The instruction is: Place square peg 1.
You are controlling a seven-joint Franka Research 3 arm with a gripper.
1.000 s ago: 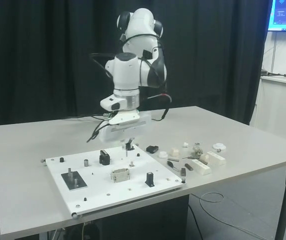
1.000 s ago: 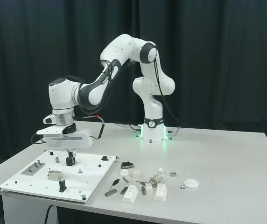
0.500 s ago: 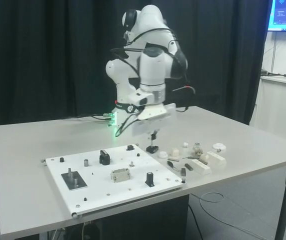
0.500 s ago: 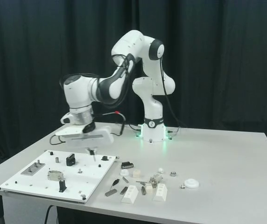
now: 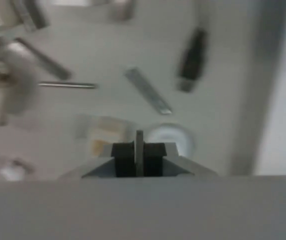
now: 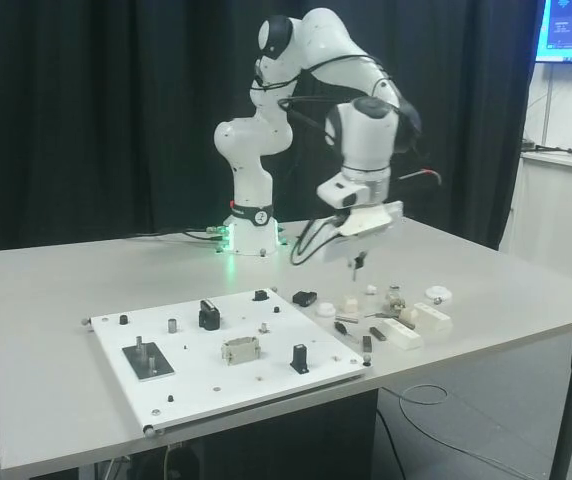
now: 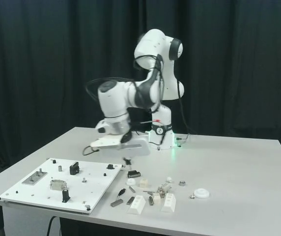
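**Arm swings off the board toward the loose parts**

The black two-fingered gripper [image 5: 139, 159] shows its fingers nearly together, holding nothing. Within the last second it has left the white assembly board [image 6: 228, 350] and now hangs over the scattered small parts [image 6: 391, 315] on the grey table [image 6: 56, 300]. Which one is square peg 1 I cannot tell; a pickup probably comes next.

Counts on the grey table

We count one white arm [image 6: 351, 60]; one white board [image 6: 224, 347]; one grey table [image 7: 238, 169]; two white blocks [image 7: 136, 204] side by side near the front edge; one white round disc [image 7: 201, 193]; several small loose parts between them, too small for us to number.
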